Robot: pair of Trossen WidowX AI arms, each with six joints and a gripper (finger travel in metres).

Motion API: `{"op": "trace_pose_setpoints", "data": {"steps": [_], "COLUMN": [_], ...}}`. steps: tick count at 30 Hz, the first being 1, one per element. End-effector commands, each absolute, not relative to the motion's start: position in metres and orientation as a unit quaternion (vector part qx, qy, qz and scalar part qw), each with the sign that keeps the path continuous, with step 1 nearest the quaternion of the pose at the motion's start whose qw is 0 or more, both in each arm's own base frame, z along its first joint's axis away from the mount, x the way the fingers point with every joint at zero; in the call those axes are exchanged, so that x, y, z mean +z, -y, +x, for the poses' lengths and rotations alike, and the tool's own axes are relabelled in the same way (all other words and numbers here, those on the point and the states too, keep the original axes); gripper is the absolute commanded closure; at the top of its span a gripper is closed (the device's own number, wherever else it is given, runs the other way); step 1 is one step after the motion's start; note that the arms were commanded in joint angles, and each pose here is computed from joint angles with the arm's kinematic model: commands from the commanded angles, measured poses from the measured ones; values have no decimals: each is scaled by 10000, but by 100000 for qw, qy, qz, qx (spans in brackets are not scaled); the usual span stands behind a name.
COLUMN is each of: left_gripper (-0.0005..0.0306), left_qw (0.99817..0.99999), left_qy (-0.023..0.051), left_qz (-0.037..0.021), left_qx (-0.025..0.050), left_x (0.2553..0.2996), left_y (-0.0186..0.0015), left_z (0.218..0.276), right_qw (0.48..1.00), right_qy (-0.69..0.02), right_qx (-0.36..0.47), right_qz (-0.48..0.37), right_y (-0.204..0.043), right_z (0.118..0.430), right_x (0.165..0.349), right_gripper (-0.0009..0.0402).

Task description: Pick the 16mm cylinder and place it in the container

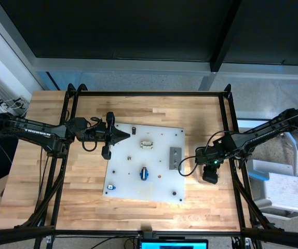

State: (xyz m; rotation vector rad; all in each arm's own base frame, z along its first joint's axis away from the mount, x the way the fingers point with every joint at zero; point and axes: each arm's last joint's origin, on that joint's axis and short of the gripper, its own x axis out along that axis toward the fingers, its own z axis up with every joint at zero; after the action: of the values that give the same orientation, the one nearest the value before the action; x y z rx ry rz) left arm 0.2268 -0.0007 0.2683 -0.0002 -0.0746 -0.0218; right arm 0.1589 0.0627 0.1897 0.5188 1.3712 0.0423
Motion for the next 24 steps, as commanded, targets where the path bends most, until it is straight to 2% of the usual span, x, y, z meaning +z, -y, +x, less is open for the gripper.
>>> {"op": "trace_pose_setpoints", "data": {"steps": [1, 10, 24], "left_gripper": [300, 300, 300], "left_qw": [99923, 99923, 99923], "left_qy": [3766, 3766, 3766], "left_qz": [12, 12, 12], "left_qx": [-1068, -1068, -1087], "left_x": [2685, 2685, 2685], "left_y": [6, 6, 7], "left_z": [2268, 2268, 2268], "right_qw": [74292, 74535, 75322], "right_qy": [-62548, -62401, -61439], "right_qx": [2056, 2386, 2607], "right_qz": [23753, 23345, 23344], "right_y": [-627, -626, -631], "right_z": [1584, 1585, 1607], "right_x": [1863, 1858, 1865], "right_gripper": [337, 317, 313]}}
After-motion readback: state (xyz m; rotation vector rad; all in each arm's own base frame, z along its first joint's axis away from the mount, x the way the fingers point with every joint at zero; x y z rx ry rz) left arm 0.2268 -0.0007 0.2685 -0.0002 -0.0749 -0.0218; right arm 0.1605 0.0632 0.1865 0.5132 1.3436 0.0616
